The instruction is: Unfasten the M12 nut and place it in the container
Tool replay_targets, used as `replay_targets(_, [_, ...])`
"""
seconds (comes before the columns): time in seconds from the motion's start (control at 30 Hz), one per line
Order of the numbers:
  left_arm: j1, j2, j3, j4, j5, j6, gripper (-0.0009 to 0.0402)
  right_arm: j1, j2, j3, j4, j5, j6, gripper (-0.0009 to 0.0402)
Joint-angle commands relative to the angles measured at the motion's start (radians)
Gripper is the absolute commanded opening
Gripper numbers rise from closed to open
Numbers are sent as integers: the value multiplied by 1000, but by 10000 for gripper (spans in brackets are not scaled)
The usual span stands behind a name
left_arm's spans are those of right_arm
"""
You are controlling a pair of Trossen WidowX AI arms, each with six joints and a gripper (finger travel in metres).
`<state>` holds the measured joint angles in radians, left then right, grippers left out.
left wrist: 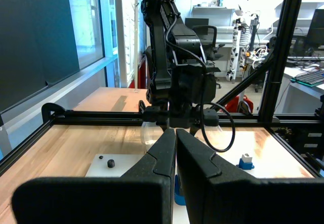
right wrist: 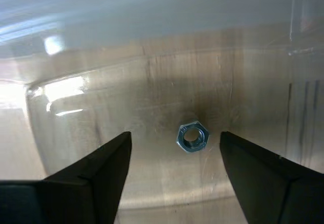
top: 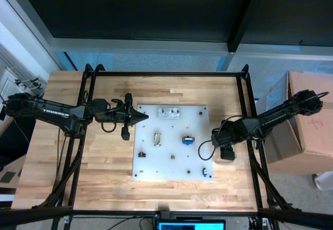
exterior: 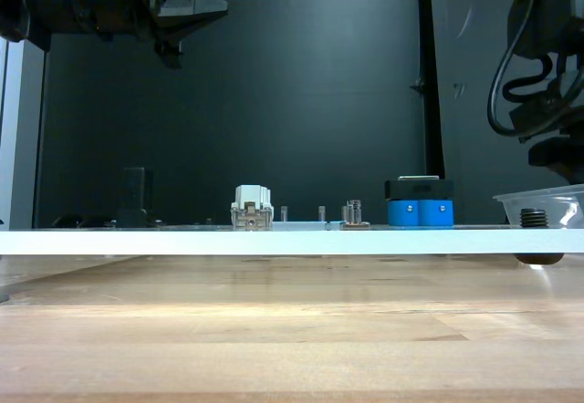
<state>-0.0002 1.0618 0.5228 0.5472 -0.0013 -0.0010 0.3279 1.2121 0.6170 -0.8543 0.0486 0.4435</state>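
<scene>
The small silver nut (right wrist: 192, 137) lies flat and free on the floor of the clear container (right wrist: 76, 97), clear of its stud. My right gripper (right wrist: 174, 134) hangs open just above it, one finger on each side, touching nothing. From above, that gripper (top: 226, 152) sits over the container (top: 225, 161) just off the white board's (top: 156, 162) right edge. The black stud (exterior: 534, 216) shows bare ribs in the low view. High above the board's far left edge, my left gripper (top: 144, 117) is shut on nothing, its fingertips (left wrist: 169, 138) pressed together.
On the board stand a blue block (exterior: 419, 204), a white connector (exterior: 253, 210) and a silver post (exterior: 353, 211). A black frame (top: 166, 74) runs around the table. A cardboard box (top: 307, 120) stands off the table's right side.
</scene>
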Motion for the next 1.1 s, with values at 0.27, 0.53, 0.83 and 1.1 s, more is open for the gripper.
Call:
replay_targets(0.27, [0, 0, 0, 0, 0, 0, 0, -23, -101, 203, -147, 15, -48, 237])
replay_targets(0.53, [0, 0, 0, 0, 0, 0, 0, -138, -143, 306, 28, 74, -185, 147])
replay_targets(0.83, [0, 0, 0, 0, 0, 0, 0, -317, -170, 285, 459, -13, -352, -5])
replay_targets(1.1, [0, 0, 0, 0, 0, 0, 0, -370, -175, 203, 828, -122, -407, 1])
